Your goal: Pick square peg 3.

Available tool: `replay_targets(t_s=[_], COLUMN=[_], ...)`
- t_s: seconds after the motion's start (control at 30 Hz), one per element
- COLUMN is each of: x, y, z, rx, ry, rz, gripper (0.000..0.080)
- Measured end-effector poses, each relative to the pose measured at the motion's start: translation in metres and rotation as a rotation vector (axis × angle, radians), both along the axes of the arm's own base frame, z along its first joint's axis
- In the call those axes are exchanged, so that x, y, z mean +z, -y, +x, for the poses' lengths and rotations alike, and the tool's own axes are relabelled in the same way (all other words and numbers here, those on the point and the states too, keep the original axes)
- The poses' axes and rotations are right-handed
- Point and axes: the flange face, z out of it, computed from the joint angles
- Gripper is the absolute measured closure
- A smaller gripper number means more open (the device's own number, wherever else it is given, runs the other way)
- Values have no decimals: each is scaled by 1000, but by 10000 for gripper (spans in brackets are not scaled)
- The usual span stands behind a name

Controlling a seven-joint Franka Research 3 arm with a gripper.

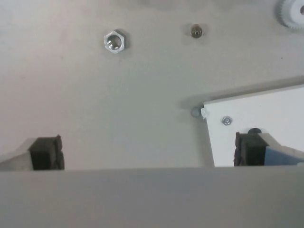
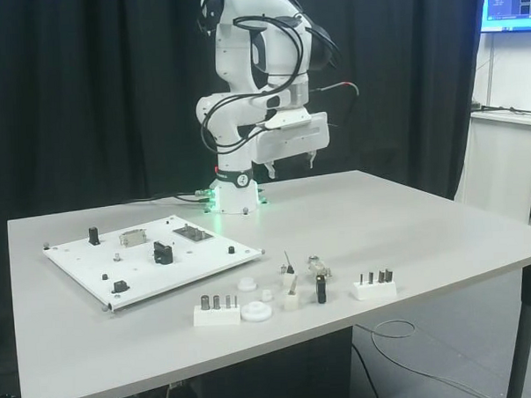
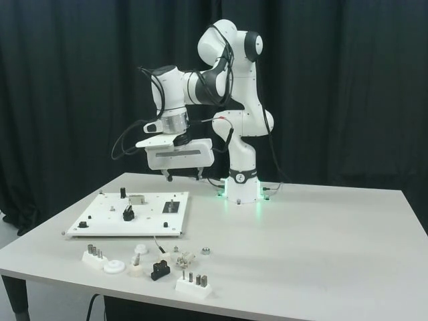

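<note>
— Though you look for writing, is any readable?
— None. Nearest, the peg holder (image 2: 375,288) stands at the tabletop (image 2: 425,218) front edge. Farther back, the gripper (image 2: 291,167) hangs high, jaws wide apart, empty.

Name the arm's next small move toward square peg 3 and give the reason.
Probably travel toward the table's front edge. The gripper hangs open and empty, high near the base, while the white peg holders stand up front. Which peg is square peg 3 cannot be told.
</note>
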Motion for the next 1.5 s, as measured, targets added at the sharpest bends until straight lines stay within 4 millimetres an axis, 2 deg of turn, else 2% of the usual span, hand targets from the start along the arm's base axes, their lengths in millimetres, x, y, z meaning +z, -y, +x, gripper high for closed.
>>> replay_targets(t_s=[1.5], x=[1], y=[-16], z=[23], rx=[-9], ry=[64], rz=[9], gripper=[3])
